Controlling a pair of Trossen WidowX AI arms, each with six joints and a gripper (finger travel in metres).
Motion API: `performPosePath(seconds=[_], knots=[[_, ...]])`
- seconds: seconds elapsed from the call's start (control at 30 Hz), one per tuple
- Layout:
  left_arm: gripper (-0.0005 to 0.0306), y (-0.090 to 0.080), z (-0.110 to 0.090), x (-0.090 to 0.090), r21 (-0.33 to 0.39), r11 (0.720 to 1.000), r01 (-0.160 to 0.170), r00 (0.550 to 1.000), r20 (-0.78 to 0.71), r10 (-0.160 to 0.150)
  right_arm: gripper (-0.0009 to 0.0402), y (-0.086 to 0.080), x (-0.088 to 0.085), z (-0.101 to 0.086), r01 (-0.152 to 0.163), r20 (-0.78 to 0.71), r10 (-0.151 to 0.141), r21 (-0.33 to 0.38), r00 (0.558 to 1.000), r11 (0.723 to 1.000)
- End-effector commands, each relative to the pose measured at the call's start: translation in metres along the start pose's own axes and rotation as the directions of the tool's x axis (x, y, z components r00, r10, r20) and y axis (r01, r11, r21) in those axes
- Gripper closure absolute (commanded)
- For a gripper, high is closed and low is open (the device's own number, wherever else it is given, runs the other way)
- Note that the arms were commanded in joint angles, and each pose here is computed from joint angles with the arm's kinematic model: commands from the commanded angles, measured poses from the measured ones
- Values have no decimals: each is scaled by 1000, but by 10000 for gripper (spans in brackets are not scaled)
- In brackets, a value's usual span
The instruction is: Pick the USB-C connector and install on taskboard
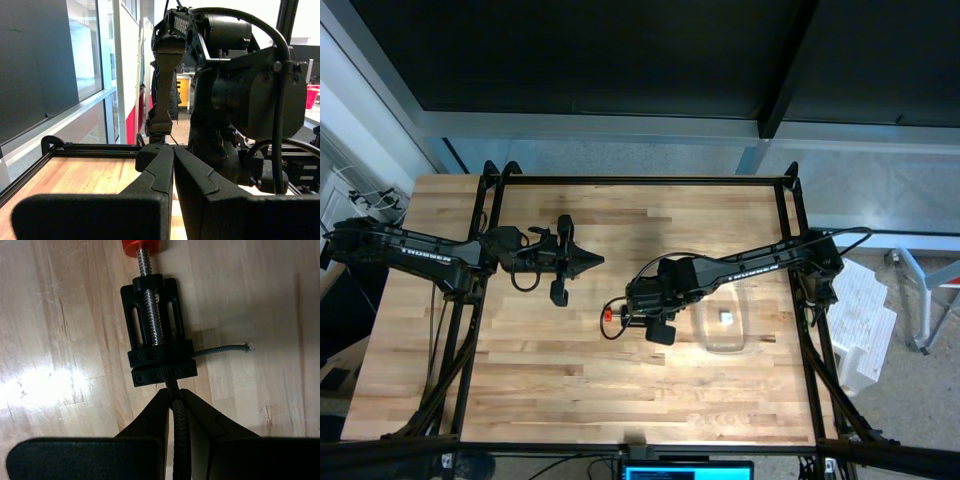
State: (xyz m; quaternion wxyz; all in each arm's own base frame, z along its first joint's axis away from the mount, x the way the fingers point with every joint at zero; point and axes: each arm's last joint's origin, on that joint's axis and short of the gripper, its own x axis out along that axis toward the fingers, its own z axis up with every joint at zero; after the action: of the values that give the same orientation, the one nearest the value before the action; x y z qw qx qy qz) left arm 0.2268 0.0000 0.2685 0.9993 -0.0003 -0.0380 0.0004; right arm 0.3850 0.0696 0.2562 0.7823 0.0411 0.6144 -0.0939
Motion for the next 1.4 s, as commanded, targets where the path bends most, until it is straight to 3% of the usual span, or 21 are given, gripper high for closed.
performPosePath(seconds=[0.03, 1.4], knots=[[300, 0, 0, 0, 0, 1000, 0, 1000, 0, 0, 393, 1, 1, 0, 1, 0, -1, -11, 1000, 1000], [300, 0, 0, 0, 0, 1000, 0, 1000, 0, 0, 393, 3, 11, -1, 12, -5, -12, 20, 1000, 1000]])
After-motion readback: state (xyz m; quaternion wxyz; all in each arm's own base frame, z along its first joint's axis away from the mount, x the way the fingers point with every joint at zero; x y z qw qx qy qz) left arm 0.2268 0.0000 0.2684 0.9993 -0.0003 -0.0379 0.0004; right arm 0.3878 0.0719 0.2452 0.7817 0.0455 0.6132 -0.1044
